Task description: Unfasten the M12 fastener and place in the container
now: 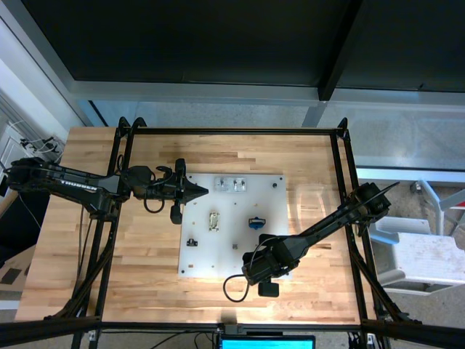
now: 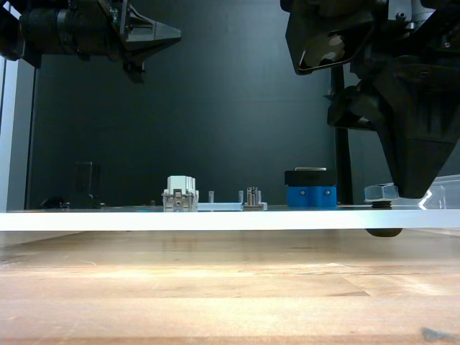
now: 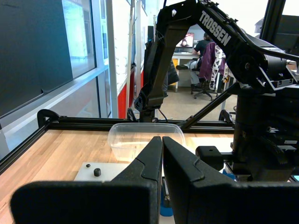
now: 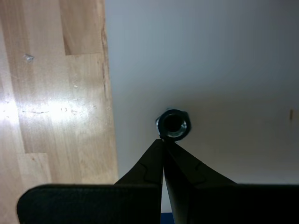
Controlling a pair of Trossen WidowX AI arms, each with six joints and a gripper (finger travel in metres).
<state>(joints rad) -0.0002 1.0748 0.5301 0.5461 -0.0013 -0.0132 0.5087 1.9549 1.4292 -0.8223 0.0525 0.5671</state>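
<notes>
Silver against the white board point(image 1: 218, 251), the M12 nut point(image 4: 173, 124) sits on its stud point(image 2: 382, 205) near the board's near right edge. The low view shows it resting on a short run of black ribs, so you are in the unfastening step, and nothing has yet reached the container point(image 3: 145, 135).

Your right tool point(image 4: 163, 141) is clenched on nothing. Its two fingers are pressed flat together, and the nut lies just beyond their tips. Whether a tip actually touches the nut is hard to judge, since the wrist view looks straight down on both. In the high view the arm hides the nut altogether.

Next, I judge, you need to part the fingers, lower them on either side of the nut, close on it and turn it off the threads. Few ribs seem left below it, so it may come free soon. After that comes the lift across to the container, which stands on the table point(image 1: 145, 291) just off the board's right edge.

Your left tool point(image 3: 162, 144) hangs clenched and empty, high over the board's far left corner.
</notes>
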